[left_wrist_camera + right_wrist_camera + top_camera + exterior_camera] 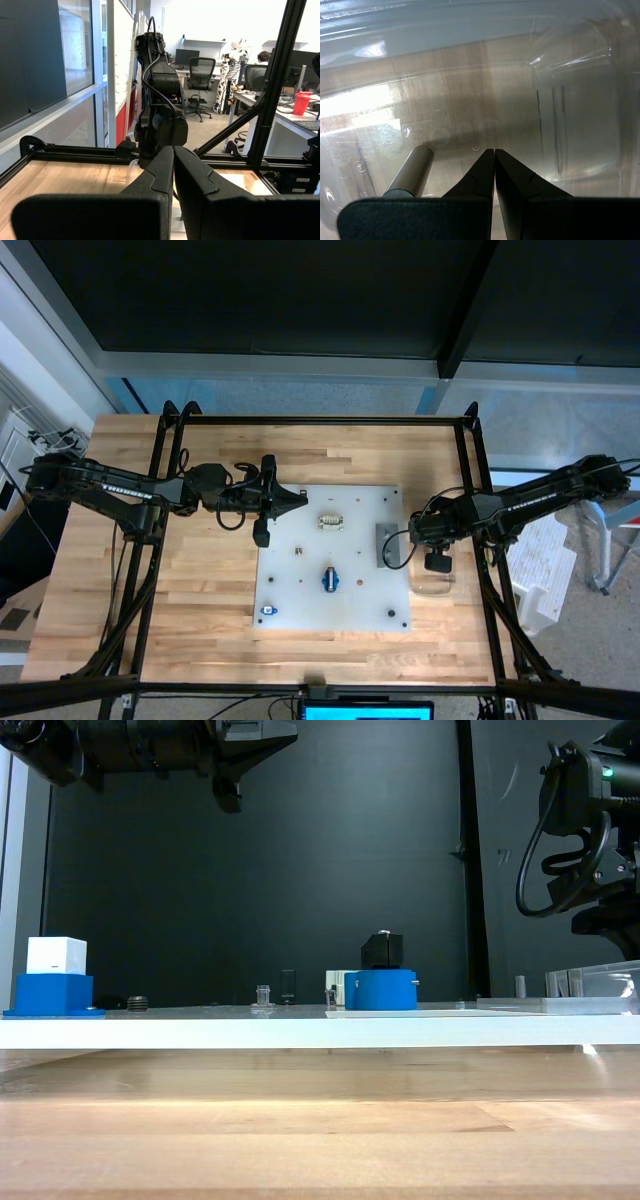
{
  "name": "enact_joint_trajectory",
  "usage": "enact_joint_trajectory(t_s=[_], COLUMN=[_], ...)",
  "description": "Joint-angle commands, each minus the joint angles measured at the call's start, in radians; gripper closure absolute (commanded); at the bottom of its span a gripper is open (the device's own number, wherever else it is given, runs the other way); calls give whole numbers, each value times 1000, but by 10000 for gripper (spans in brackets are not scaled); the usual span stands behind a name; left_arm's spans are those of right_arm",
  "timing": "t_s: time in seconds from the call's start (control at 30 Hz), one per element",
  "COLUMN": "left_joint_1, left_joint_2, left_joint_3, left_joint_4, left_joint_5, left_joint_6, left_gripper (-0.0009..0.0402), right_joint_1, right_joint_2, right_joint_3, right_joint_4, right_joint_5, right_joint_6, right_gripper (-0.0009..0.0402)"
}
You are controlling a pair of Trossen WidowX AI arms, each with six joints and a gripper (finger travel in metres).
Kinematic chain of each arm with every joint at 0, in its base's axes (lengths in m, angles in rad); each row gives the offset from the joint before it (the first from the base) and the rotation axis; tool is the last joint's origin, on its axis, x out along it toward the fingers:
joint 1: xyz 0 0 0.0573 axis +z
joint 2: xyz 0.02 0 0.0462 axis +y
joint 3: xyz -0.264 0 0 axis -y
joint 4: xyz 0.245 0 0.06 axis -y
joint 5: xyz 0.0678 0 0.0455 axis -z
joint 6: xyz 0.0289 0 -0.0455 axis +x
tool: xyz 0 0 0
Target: Pick the 16mm cylinder and install on the taskboard
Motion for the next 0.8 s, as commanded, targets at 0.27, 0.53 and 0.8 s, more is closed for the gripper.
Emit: enact_joint_trajectory(t_s=[0.27, 0.53, 0.8], left_joint_1=[0, 0, 0], left_joint_2=[0, 0, 0], left_joint_3=[0, 0, 0], left_joint_4=[0, 0, 0], left_joint_5=[0, 0, 0], left_joint_6=[0, 0, 0], left_gripper=[393, 393, 393], right_joint_1=[0, 0, 2], right_joint_2=[-4, -36, -68], right_joint_3=[21, 100, 184], right_joint_4=[-22, -122, -225], right_joint_5=[6, 9, 6], right_joint_6=[-2, -10, -10], right_gripper=[393, 393, 393])
